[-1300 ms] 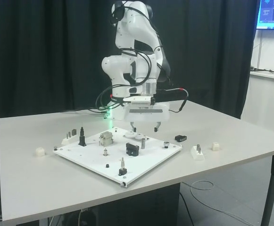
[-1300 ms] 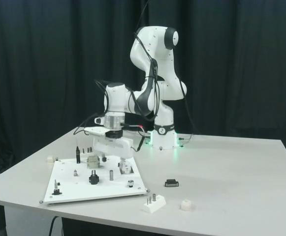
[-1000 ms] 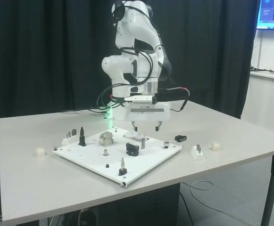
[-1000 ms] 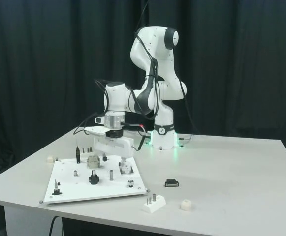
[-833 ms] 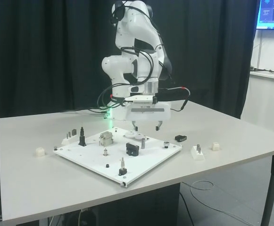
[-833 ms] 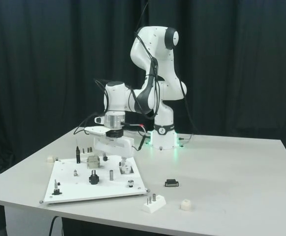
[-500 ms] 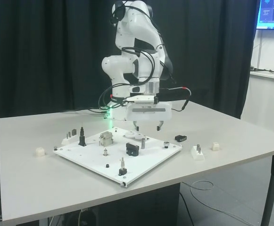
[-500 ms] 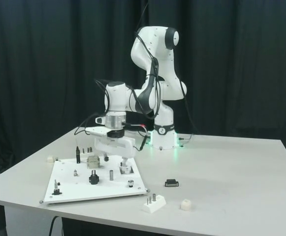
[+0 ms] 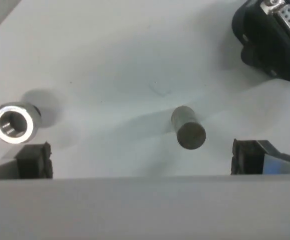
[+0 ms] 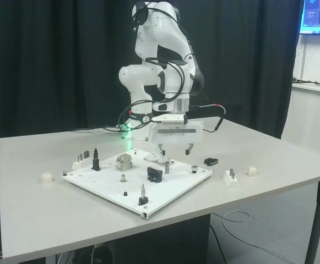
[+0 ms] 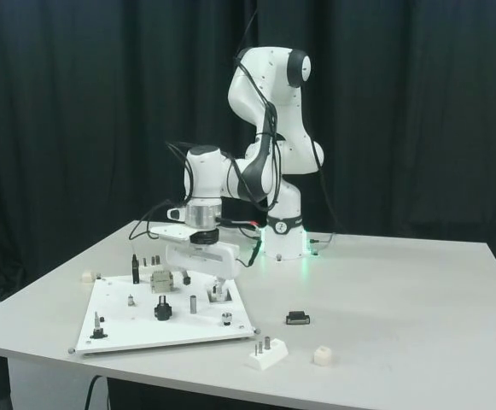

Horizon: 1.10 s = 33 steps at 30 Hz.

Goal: Insert round peg 4.

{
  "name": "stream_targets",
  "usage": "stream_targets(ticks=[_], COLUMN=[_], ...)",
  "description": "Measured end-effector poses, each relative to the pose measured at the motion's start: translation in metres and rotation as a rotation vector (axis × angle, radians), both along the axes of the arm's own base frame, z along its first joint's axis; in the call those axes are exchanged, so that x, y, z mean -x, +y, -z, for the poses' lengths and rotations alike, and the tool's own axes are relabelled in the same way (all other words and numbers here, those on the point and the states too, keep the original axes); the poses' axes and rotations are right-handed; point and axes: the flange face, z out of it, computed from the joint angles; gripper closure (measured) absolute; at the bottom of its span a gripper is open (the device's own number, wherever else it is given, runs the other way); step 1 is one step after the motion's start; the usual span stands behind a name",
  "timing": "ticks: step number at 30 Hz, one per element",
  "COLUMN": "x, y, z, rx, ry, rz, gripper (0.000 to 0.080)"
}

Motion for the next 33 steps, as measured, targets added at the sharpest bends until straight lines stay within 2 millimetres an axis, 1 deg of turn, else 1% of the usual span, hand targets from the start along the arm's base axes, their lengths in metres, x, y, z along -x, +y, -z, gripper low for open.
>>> stream_targets(ticks=[9, 21, 33], x=[-0.002, -0.002, -0.001], y=[0.003, 0.016, 0.014], z=[0.01, 0.021, 0.031], rx=[0.005, 0.002, 0.005], ry=[0.017, 0.038, 0.055], rz=[-0.029, -0.06, -0.057], gripper=[0.0003, 0.0003, 0.0003])
